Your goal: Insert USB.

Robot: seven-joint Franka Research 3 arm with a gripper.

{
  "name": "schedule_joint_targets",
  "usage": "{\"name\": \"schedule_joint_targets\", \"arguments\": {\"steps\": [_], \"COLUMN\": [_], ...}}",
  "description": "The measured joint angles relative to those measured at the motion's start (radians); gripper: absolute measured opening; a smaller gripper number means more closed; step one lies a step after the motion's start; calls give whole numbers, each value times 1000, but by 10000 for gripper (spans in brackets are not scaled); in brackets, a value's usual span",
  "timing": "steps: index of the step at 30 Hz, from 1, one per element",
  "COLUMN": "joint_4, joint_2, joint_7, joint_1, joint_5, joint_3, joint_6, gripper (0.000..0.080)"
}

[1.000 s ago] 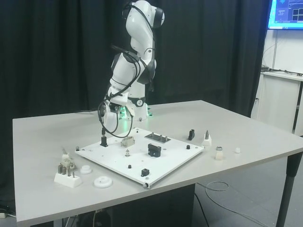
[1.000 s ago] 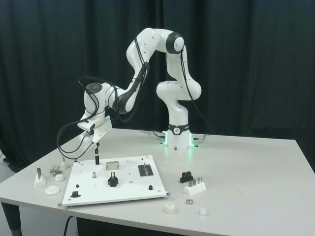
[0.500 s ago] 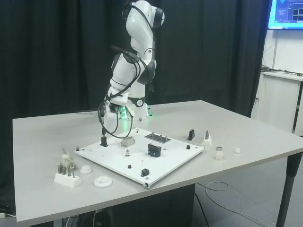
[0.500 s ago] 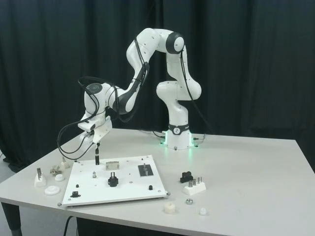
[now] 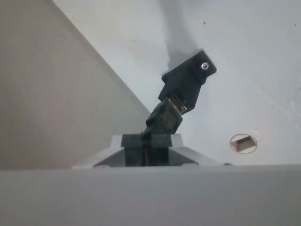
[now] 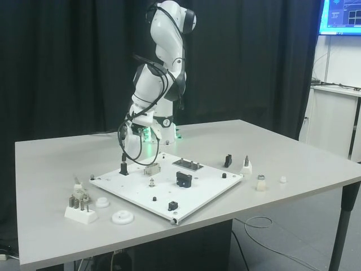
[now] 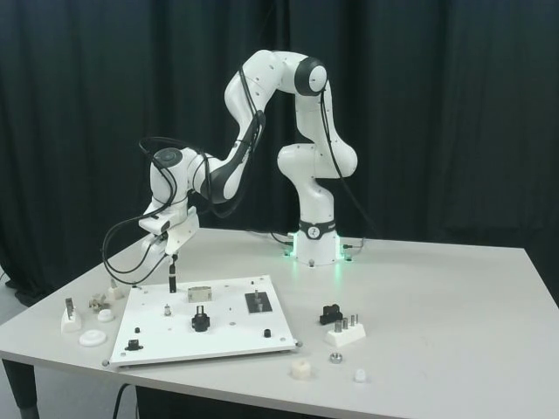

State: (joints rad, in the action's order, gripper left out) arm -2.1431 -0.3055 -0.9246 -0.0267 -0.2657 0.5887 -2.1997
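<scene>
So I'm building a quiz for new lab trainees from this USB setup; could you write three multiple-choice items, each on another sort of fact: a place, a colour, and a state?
1. Where does the black socket block sit?
A. on the white board, near a corner
B. on the bare grey table
C. on the arm's base

2. What colour is the glow at the arm's base?
A. white
B. green
C. black

3. How does the USB plug stand?
A. lying loose on the table
B. held in the pincer, its metal tip at the socket block's opening
C. resting in the white holder beside the board

Answers:
1 A: the wrist view shows the block on the white board, close to the board's corner.
2 B: the second room view shows green light there.
3 B: the wrist view shows the pincer clamped on the plug, its tip at the opening.
</scene>
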Motion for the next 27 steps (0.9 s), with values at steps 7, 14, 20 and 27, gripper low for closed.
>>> {"name": "schedule_joint_targets", "arguments": {"steps": [7,14,20,27], "joint_4": [0,0,0,0], "joint_2": [0,-1,-1,-1], "joint_7": [0,0,0,0], "joint_1": [5,13,18,18], "joint_5": [0,0,0,0], "joint_3": [0,0,-1,-3], "joint_6": [-7,-11,-14,-15], "gripper": [28,28,28,28]}}
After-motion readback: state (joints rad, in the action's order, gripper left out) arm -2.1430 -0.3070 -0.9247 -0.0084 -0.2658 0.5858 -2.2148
